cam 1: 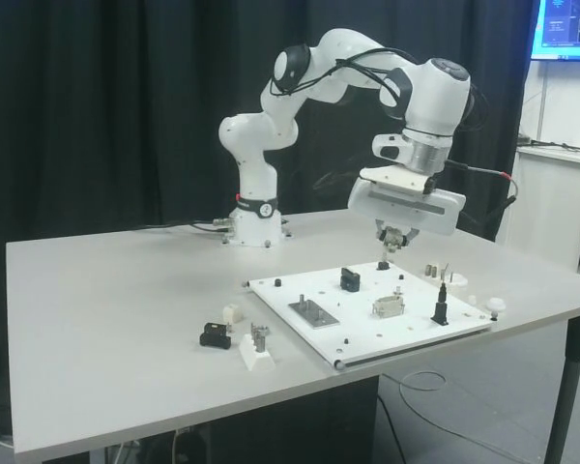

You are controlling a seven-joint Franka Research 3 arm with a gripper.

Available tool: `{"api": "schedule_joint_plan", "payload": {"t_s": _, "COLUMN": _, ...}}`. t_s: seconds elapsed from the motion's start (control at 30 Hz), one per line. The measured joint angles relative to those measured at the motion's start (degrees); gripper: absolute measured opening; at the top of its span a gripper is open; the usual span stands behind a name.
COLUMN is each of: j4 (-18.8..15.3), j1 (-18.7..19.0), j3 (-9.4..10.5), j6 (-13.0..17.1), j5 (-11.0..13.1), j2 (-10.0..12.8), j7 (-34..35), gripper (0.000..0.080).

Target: Insert waterproof.

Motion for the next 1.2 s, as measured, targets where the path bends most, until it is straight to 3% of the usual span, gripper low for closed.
{"api": "schedule_joint_plan", "payload": {"t_s": 0.23, "j4": -2.6, "j1": 0.3, "j3": 0.60, "j6": -1.0, "j5": -0.1, "j2": -1.4, "j7": 2.7, "gripper": 0.0316}}
{"api": "schedule_joint_plan", "payload": {"t_s": 0.57, "j4": -9.1, "j1": 1.1, "j3": 1.74, "j6": -0.4, "j5": -1.8, "j2": -4.4, "j7": 5.1, "gripper": 0.0316}}
{"api": "schedule_joint_plan", "payload": {"t_s": 0.77, "j4": -13.4, "j1": 1.4, "j3": 2.61, "j6": 2.5, "j5": -3.1, "j2": -6.3, "j7": 9.4, "gripper": 0.0315}}
{"api": "schedule_joint_plan", "payload": {"t_s": 1.2, "j4": -22.8, "j1": 1.6, "j3": 4.16, "j6": 11.8, "j5": -5.3, "j2": -10.9, "j7": 22.0, "gripper": 0.0315}}
